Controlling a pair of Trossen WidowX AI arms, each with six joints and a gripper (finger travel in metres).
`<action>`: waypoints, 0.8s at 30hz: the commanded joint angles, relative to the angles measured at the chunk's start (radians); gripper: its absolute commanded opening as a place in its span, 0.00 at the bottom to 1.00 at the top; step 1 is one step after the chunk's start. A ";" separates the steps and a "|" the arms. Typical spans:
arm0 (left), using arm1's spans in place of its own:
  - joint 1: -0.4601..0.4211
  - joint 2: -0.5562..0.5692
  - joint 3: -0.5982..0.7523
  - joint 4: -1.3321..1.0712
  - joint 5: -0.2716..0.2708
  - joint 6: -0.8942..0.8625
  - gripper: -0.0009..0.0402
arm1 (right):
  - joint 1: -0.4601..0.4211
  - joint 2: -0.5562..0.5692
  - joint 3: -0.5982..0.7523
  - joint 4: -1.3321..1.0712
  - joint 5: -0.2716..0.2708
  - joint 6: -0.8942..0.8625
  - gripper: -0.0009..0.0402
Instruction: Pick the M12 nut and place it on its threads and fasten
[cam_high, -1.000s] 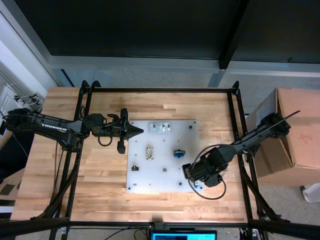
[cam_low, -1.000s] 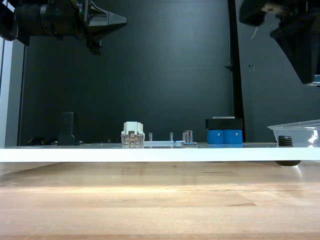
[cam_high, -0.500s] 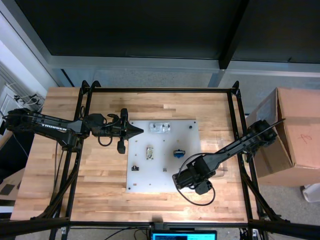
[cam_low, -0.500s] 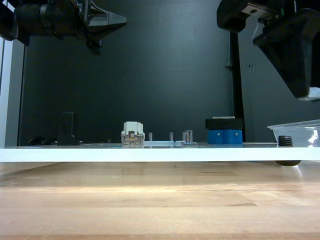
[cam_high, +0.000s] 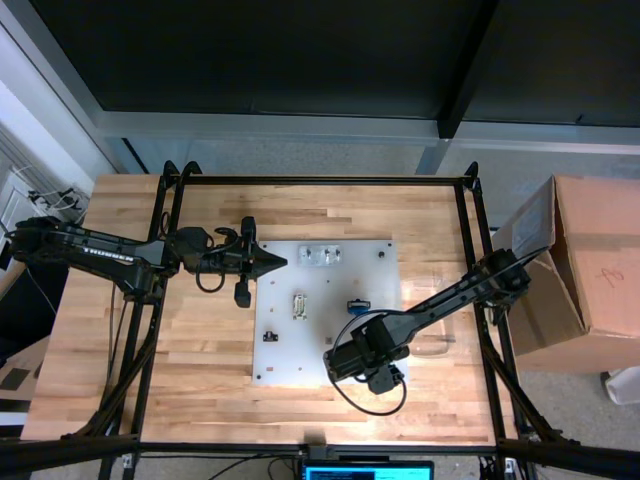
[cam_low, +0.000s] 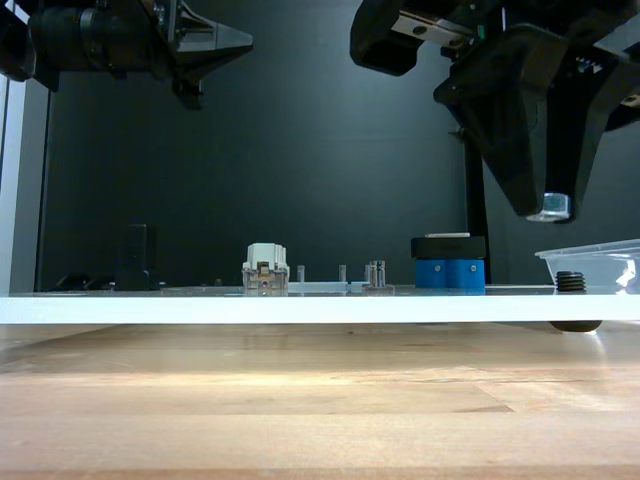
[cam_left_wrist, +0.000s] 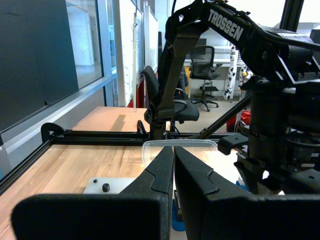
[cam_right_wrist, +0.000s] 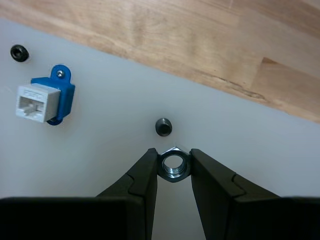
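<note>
My right gripper is shut on the small silver nut, whose hole faces the camera. In the low view the held nut hangs well above the white board, slightly left of the black ribbed stud, which stands bare. The right wrist view shows the stud just beyond the nut. From above, the right gripper hovers over the board's near right part and hides the stud. My left gripper is shut and empty at the board's far left edge, held high.
A clear tray stands right of the board, behind the stud, partly under the right arm. On the board are a white connector and a blue connector. A cardboard box sits at the far right.
My right gripper has carried the nut leftward from the tray side over the board and come lower. The left arm has not moved.
</note>
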 joint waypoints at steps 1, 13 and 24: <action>0.000 0.000 0.000 0.000 0.000 0.000 0.02 | 0.002 0.016 0.003 -0.005 0.001 -0.005 0.04; 0.000 0.000 0.000 0.000 0.000 0.000 0.02 | 0.003 0.070 0.048 -0.027 0.001 0.002 0.04; 0.000 0.000 0.000 0.000 0.000 0.000 0.02 | 0.015 0.082 0.048 -0.040 0.001 0.018 0.04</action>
